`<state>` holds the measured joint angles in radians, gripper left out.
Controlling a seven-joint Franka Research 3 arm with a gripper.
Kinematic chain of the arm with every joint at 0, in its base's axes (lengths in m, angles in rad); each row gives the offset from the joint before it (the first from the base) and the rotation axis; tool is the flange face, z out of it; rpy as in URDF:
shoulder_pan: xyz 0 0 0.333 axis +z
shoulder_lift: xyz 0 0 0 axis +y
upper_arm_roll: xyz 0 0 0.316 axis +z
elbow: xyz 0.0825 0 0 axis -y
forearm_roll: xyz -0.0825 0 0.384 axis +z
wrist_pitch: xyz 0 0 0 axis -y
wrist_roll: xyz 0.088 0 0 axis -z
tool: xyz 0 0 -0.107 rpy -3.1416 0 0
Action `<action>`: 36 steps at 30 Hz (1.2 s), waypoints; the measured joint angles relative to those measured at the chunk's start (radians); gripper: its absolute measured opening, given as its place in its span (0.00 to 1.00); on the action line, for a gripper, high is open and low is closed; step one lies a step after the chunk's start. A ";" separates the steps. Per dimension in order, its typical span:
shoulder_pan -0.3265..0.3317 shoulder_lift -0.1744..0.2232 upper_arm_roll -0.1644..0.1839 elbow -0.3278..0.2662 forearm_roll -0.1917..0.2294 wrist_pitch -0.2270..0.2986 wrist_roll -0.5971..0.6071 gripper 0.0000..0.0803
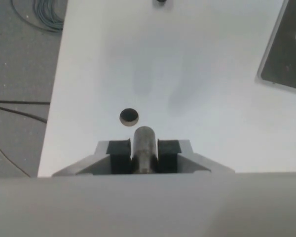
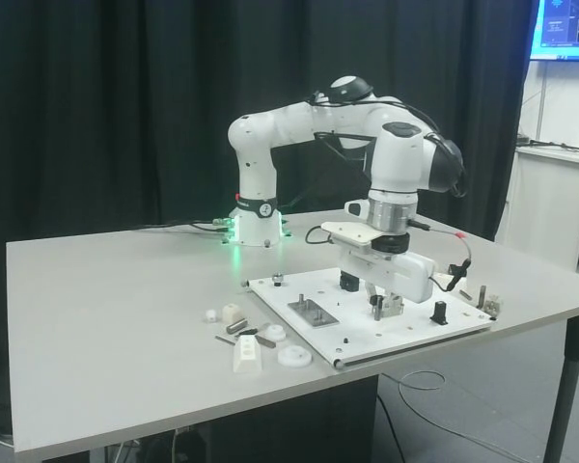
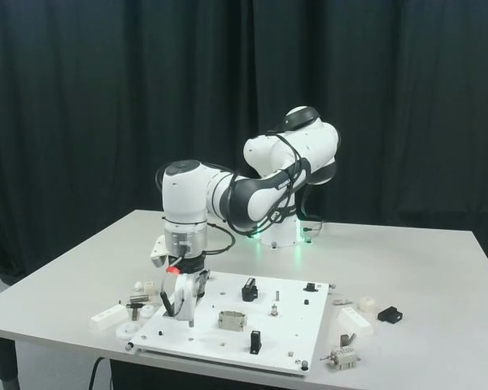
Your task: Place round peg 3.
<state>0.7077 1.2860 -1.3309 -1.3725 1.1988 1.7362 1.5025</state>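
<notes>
The round hole (image 1: 129, 116) is lying open in the white board (image 1: 197, 74), just beside the peg's tip; the fingers (image 1: 119, 150) are clamping the round peg (image 1: 144, 148) from both sides; it is looking grey, smooth, cylindrical; probably stiff, slippery metal, best gripped on its shaft.

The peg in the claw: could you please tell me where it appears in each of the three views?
Wrist view: the peg stands between the claw's fingers, just short of a round hole.
First room view: hangs over the white board's front part, at.
Second room view: near that board's corner, at.
Shared landmark: the white board.
</notes>
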 joint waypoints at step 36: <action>-0.014 0.005 -0.021 -0.011 -0.025 0.005 -0.049 0.14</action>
<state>0.6937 1.2908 -1.3517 -1.3840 1.1739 1.7407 1.4540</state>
